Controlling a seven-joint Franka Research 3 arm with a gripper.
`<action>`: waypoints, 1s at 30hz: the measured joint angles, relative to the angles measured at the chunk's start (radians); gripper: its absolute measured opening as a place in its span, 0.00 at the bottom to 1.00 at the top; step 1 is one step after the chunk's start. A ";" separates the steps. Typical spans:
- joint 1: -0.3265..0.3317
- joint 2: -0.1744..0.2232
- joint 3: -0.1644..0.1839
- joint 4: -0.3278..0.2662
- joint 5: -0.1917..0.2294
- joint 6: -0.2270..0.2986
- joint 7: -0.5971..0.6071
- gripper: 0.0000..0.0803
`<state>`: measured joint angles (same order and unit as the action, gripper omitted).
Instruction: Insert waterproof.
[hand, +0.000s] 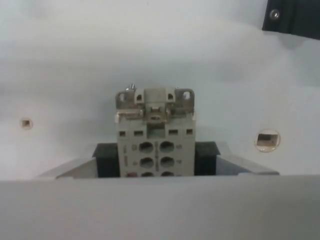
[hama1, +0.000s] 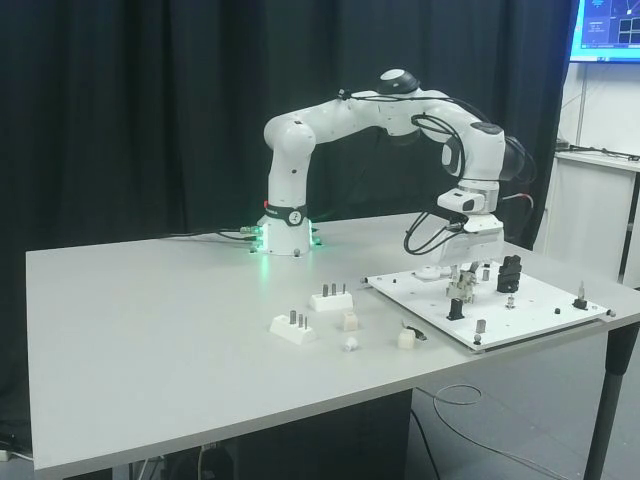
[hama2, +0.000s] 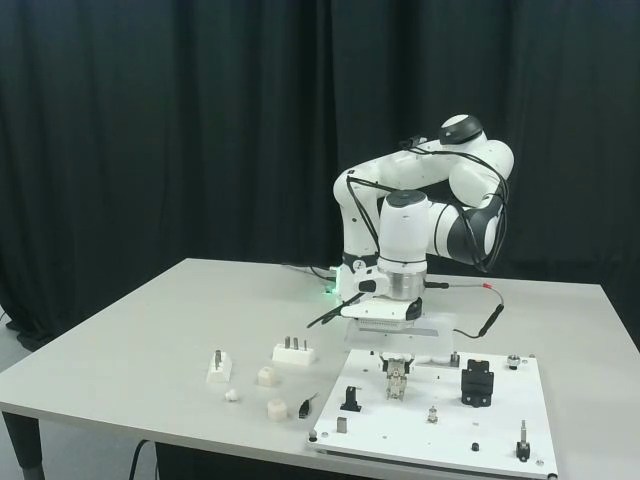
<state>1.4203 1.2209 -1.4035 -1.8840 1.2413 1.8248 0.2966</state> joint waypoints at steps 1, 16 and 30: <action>0.000 0.000 0.000 0.000 -0.001 -0.002 0.000 0.39; 0.002 0.000 -0.001 0.000 -0.007 -0.013 0.000 0.39; 0.003 0.000 -0.001 0.000 -0.007 -0.013 0.019 0.39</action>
